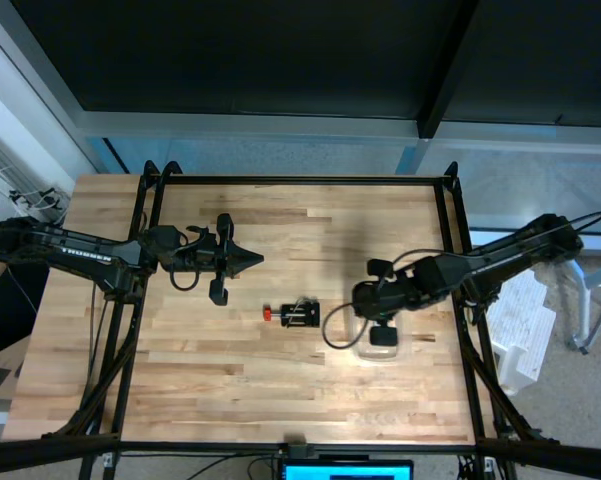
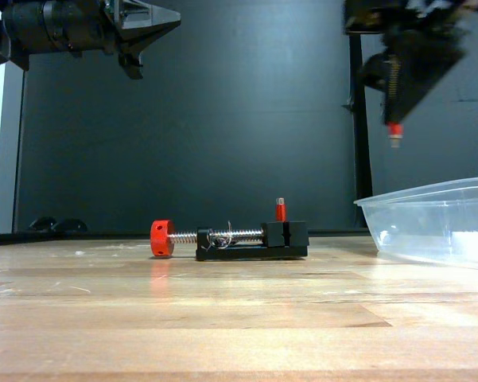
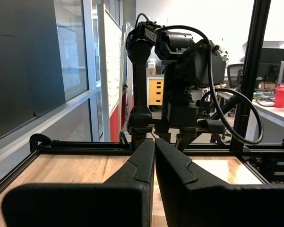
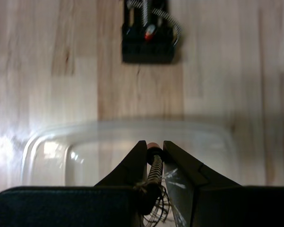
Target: Pick the RCA connector and install on taskboard
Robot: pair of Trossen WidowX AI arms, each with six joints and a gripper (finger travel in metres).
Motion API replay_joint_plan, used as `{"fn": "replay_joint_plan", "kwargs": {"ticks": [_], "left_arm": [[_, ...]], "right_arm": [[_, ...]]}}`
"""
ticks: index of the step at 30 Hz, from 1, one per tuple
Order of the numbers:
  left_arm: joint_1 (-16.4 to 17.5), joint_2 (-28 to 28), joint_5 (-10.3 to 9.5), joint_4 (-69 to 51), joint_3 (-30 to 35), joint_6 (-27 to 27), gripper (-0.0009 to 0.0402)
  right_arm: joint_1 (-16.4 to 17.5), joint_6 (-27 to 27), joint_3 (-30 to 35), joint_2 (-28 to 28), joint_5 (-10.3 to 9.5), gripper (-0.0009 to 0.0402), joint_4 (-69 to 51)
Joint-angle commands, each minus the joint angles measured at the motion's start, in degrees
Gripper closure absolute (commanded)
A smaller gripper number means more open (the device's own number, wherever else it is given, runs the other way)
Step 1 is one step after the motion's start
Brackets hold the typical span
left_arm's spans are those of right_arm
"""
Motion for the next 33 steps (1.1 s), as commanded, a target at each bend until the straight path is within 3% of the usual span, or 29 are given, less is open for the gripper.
{"fn": "replay_joint_plan", "kwargs": {"ticks": [1,17,33], "left_arm": [[0.0,0.0,0.00,0.0,0.0,0.0,0.0393],[0.0,0.0,0.00,0.0,0.0,0.0,0.0393],[0.0,0.0,0.00,0.0,0.0,0.0,0.0393]], "right_arm": [[-0.9,-1.8,4.0,3.3,-0.04,0.0393,0.0],[-3.0,-3.1,15.4,15.6,-0.59,0.0393,0.9],[-4.7,-3.6,18.8,23.1,-2.23,0.0393,4.7]]}}
